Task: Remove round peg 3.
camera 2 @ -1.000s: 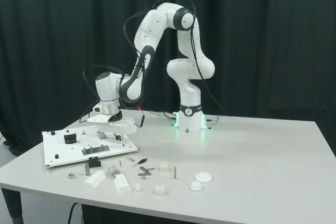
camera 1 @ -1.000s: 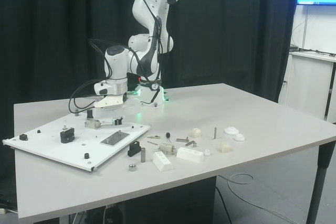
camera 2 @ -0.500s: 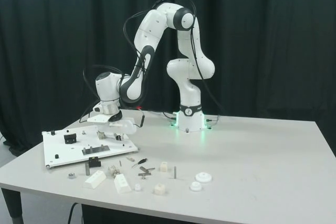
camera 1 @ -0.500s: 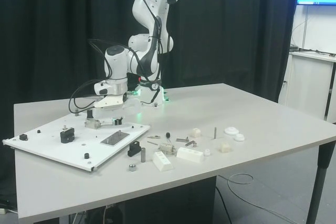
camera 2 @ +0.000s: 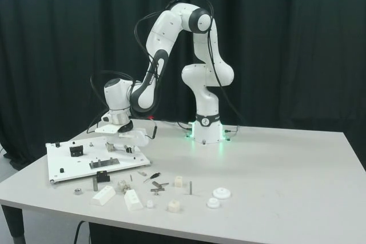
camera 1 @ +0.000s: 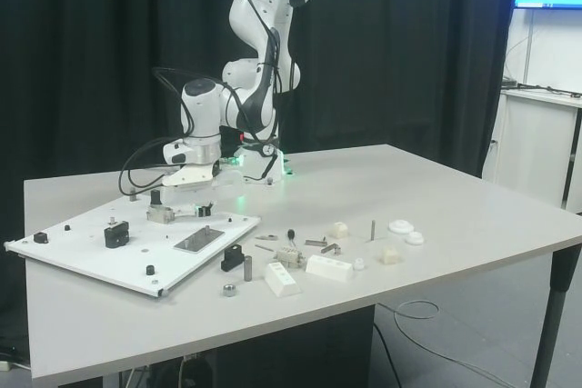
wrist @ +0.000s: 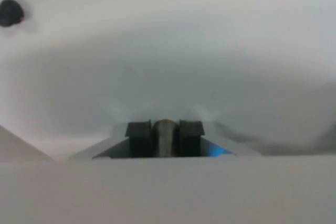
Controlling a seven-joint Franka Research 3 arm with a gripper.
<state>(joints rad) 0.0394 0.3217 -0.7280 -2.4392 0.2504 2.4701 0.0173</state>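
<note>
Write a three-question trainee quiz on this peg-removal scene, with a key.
1. True or false: the gripper is shut on the round peg.
2. The gripper is above: A) the white board, B) the bare grey table, C) the robot base.
3. Fill in: the loose parts, such as the white block, lie on the ____ beside the board.

Key: 1 true; 2 A; 3 table.
</note>
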